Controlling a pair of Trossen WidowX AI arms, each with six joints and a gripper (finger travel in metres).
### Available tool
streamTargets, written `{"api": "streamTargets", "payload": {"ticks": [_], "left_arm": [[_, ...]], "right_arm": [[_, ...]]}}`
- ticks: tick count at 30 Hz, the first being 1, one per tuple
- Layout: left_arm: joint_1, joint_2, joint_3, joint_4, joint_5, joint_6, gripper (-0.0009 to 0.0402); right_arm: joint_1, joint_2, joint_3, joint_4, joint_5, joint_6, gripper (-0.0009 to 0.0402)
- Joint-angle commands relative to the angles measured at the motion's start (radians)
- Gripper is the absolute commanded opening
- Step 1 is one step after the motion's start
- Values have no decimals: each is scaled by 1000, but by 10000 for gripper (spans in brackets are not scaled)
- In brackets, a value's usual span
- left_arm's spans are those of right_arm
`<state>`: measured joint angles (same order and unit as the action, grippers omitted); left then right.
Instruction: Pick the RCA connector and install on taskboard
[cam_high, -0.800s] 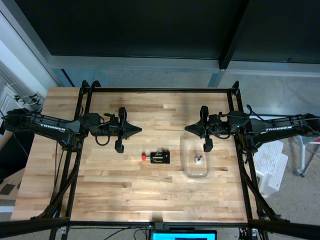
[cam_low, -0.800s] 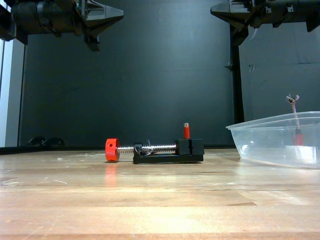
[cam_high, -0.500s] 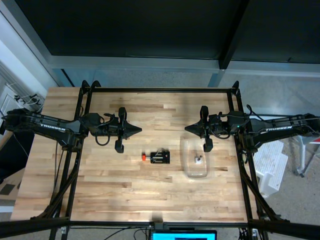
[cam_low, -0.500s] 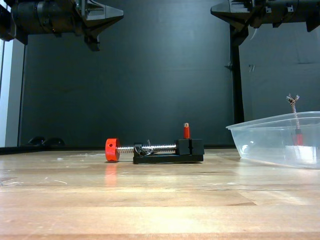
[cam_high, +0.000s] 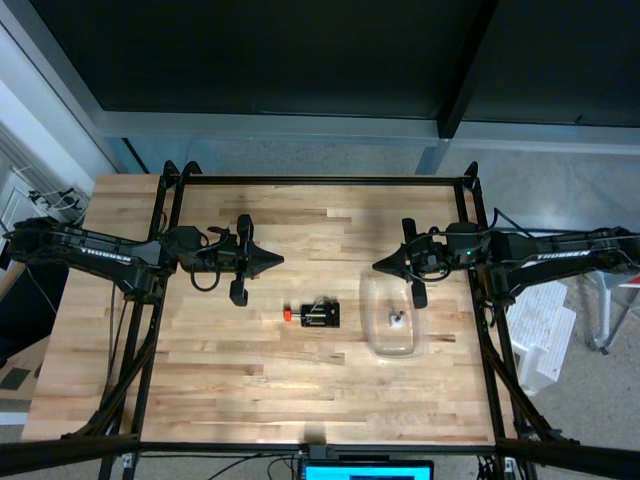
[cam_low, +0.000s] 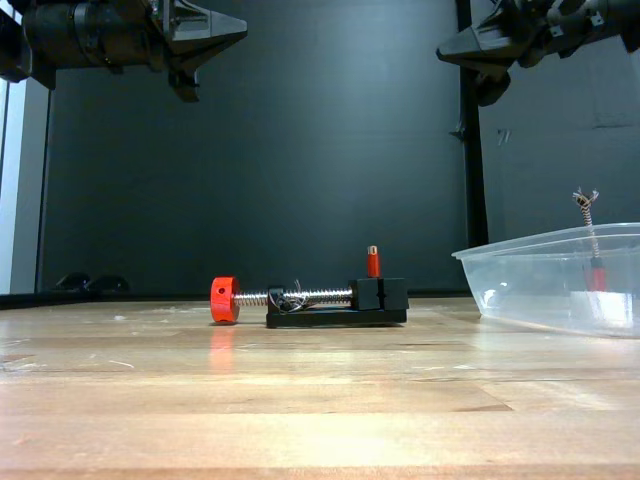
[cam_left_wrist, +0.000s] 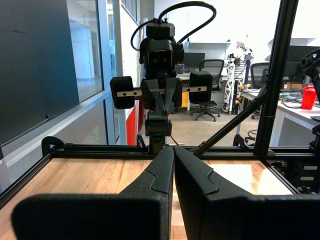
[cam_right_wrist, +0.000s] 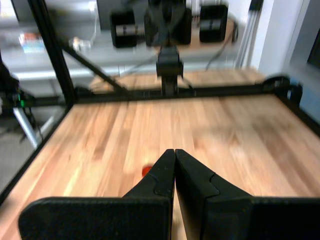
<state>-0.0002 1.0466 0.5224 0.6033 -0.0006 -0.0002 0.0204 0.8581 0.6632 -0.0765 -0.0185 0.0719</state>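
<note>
The taskboard (cam_high: 322, 316) is a small black block with a red knob at its left end, lying mid-table; in the low view the taskboard (cam_low: 336, 304) also shows a screw and a short red post. The RCA connector (cam_high: 396, 320) lies inside the clear tray, and the low view shows the RCA connector (cam_low: 596, 272) there with a twisted wire standing up from it. My left gripper (cam_high: 279, 261) hovers shut, high and to the far left of the taskboard, its fingers (cam_left_wrist: 162, 170) pressed together. My right gripper (cam_high: 377, 267) is shut, above the tray's far edge, tilted downward.
A clear plastic tray (cam_high: 372, 335) sits right of the taskboard, its wall (cam_low: 540, 285) low on the table. A black frame rail (cam_high: 320, 181) runs along the table's far edge. A red spot (cam_right_wrist: 146, 171) shows on the wood beyond the right gripper's fingers.
The right arm has shifted slightly toward the near side and tipped its gripper downward. The left arm, the taskboard and the connector have not moved.
</note>
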Motion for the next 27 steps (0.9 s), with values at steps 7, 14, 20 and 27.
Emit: {"api": "streamTargets", "payload": {"ticks": [7, 14, 20, 27], "left_arm": [[0, 1, 0, 0, 0, 0, 0], [0, 0, 0, 0, 0, 0, 0], [0, 1, 0, 0, 0, 0, 0], [0, 0, 0, 0, 0, 0, 0]], "right_arm": [[60, 1, 117, -371, 3, 14, 0], [116, 1, 154, -559, 54, 43, 0], [142, 1, 161, -670, 55, 87, 0], [200, 1, 160, -761, 105, 124, 0]]}}
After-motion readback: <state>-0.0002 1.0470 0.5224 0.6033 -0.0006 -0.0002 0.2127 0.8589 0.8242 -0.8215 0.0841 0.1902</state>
